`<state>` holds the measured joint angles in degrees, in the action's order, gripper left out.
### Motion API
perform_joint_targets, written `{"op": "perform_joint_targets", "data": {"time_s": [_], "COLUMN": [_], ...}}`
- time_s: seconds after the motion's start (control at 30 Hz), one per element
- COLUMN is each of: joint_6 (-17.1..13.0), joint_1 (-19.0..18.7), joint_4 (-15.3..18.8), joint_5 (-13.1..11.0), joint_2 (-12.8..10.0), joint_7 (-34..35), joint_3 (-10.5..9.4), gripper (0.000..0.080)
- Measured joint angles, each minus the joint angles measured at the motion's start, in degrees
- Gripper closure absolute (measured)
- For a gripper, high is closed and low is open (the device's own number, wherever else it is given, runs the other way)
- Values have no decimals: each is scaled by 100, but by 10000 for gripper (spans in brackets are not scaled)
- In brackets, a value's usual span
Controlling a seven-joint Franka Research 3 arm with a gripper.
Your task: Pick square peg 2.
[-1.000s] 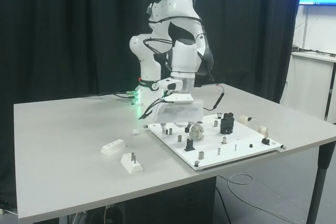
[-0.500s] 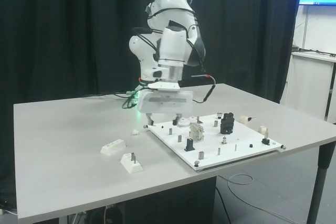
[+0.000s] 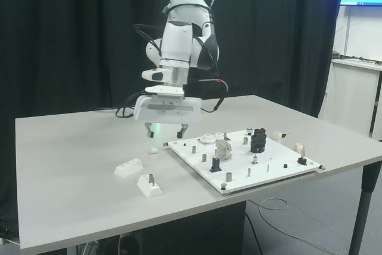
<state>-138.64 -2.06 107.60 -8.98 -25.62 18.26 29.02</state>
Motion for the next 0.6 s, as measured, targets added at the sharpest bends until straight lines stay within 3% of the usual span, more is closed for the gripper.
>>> {"op": "perform_joint_targets", "data": {"time_s": [0.2,0.6], "joint_6": [-3,-2], "joint_1": [136,546], "joint_4": [-278,-964], "joint_5": [-149,-585], "joint_2": [-280,-1114], "joint_7": [-288,-866], "joint_3": [-6,-121], "gripper": [3,3]}}
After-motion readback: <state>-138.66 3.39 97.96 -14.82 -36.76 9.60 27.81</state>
